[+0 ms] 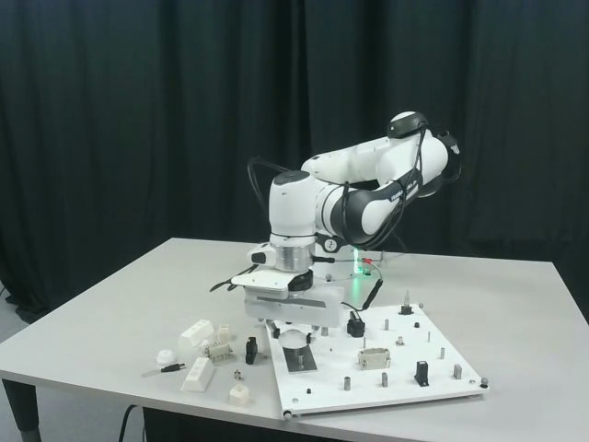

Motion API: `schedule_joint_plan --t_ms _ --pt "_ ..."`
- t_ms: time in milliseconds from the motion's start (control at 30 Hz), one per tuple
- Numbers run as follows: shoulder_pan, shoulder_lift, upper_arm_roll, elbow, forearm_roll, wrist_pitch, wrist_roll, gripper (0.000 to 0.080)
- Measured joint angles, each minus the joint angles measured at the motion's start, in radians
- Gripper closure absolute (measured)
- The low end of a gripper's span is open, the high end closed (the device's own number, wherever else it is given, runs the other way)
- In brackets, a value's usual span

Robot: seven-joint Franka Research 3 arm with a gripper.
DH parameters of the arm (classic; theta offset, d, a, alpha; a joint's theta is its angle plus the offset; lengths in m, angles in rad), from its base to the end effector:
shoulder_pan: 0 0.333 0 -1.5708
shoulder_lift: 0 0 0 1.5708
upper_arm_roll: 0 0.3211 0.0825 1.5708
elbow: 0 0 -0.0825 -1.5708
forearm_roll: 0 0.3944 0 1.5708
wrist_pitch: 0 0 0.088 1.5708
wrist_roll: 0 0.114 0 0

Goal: Place large gear.

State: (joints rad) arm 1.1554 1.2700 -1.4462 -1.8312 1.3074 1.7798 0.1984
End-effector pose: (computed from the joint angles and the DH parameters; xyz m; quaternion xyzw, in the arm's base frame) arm 0.6353 0.0307 0.2516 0.9151 -0.4031 0.0082 0.0017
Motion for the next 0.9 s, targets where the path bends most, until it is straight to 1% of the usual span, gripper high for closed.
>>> schedule_joint_plan --t_ms 300,600,900 --pt "-0.003 0.0 0.0 0.0 0.0 0.008 -0.003 0.021" --pt "-0.018 0.0 0.0 0.0 -0.004 0.042 -0.013 0.021" --pt "-0.053 0.0 -0.006 0.001 -0.011 0.069 -0.043 0.021"
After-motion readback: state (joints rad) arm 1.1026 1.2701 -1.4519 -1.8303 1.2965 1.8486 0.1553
